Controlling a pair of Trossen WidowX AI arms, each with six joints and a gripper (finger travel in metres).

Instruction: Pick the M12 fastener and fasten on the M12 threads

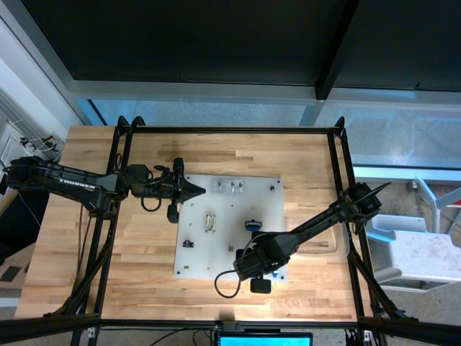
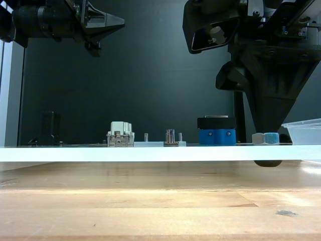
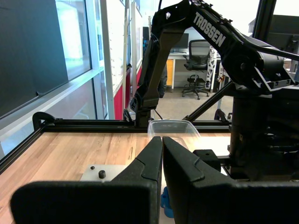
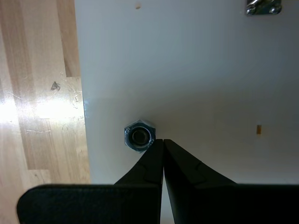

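The small silver M12 nut (image 4: 139, 136) lies flat on the white board (image 4: 210, 70) near its edge. A dark core fills its bore and no ribs show, so it appears to sit run down on its stud. In the low view the nut (image 2: 258, 138) rests at board level next to a blue piece (image 2: 271, 137). My right gripper (image 4: 163, 140) is shut and empty, its tips just beside the nut; it points straight down (image 2: 266, 131). In the high view the right gripper (image 1: 271, 274) hides the nut. My left gripper (image 1: 204, 189) hovers shut over the board's far left edge.
A clear container (image 2: 306, 130) stands right of the board, also seen from above (image 1: 338, 245). A blue connector block (image 2: 216, 136), a silver post (image 2: 170, 136) and a white connector (image 2: 119, 135) stand on the board. Bare wooden table (image 1: 108, 245) surrounds it.
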